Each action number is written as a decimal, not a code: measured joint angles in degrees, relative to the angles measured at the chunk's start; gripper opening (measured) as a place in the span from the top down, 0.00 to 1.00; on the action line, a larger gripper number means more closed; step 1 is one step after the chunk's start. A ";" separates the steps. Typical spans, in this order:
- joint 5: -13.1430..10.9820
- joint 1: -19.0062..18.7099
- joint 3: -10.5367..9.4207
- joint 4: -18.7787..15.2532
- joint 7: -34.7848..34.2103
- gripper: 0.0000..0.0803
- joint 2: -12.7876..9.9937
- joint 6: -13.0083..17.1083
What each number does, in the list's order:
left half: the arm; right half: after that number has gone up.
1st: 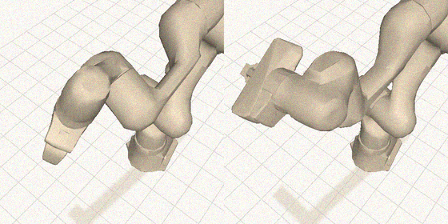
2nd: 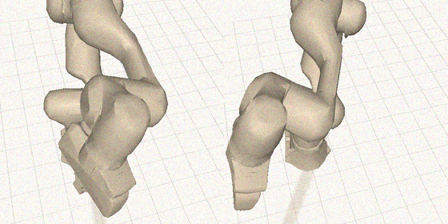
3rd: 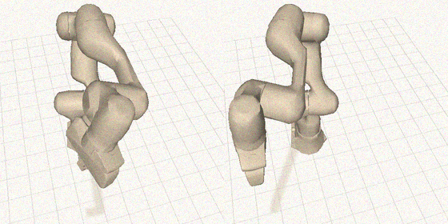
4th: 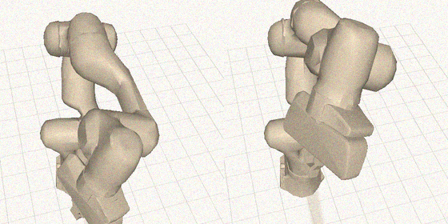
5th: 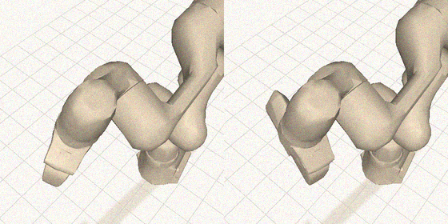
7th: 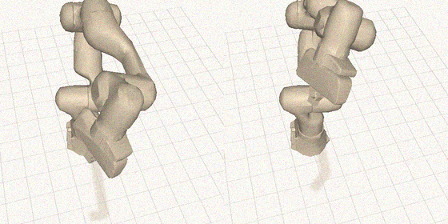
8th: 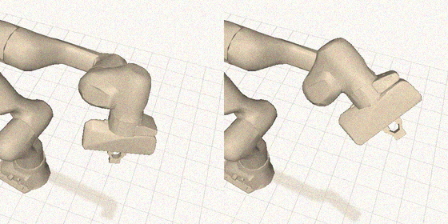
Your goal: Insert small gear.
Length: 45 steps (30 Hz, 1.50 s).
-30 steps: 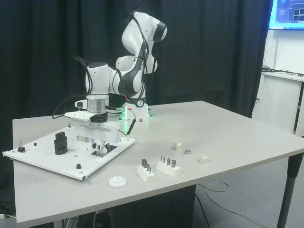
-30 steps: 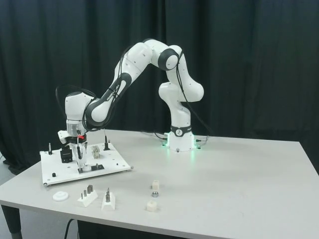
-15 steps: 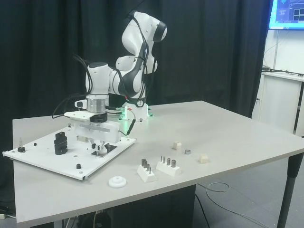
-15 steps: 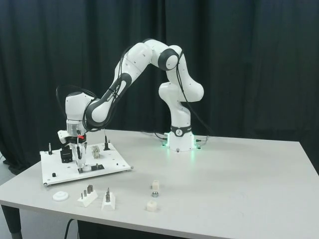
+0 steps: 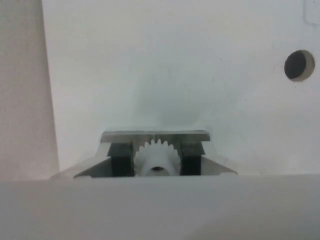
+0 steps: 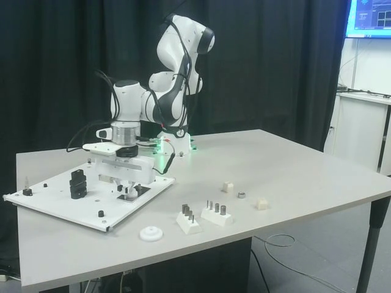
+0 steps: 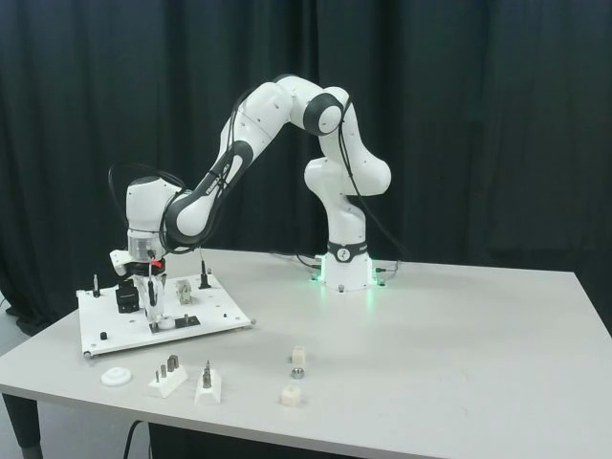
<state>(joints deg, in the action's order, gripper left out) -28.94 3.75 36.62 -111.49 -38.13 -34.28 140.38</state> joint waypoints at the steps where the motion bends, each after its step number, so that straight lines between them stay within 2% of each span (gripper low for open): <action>1: 0.00 0.00 0.00 0.00 0.06 0.76 0.00 0.00; 45: 0.00 0.07 -0.03 -0.08 2.17 0.76 0.18 -0.98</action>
<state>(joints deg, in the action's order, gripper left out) -28.94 3.83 36.59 -111.57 -35.96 -34.10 139.39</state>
